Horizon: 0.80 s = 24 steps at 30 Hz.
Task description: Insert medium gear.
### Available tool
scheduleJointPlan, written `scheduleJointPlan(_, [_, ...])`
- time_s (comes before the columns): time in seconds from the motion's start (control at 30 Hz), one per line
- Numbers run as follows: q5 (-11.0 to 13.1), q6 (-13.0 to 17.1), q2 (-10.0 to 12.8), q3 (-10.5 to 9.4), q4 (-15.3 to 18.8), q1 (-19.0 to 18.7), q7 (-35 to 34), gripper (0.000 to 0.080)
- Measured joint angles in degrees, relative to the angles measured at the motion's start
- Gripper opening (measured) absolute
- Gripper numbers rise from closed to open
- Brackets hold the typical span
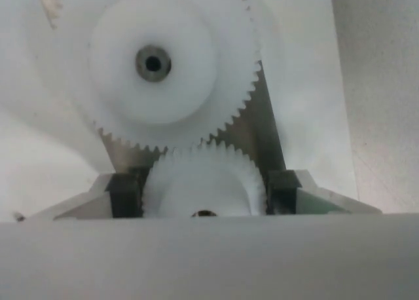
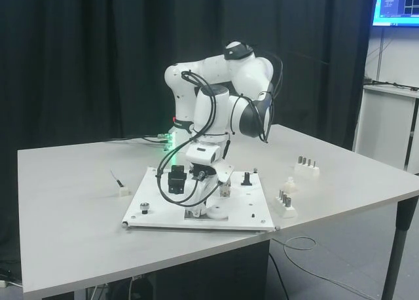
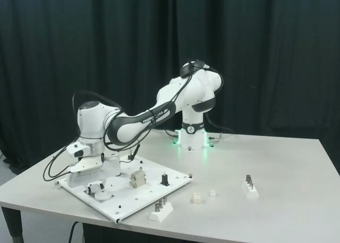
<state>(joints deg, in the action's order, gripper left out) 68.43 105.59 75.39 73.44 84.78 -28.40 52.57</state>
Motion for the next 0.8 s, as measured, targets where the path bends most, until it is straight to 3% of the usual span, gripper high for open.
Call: scheduleJointPlan(0.8, [0.2, 1.2, -0.1, -0.77, 0.5, -0.1, -0.1, 0.0396])
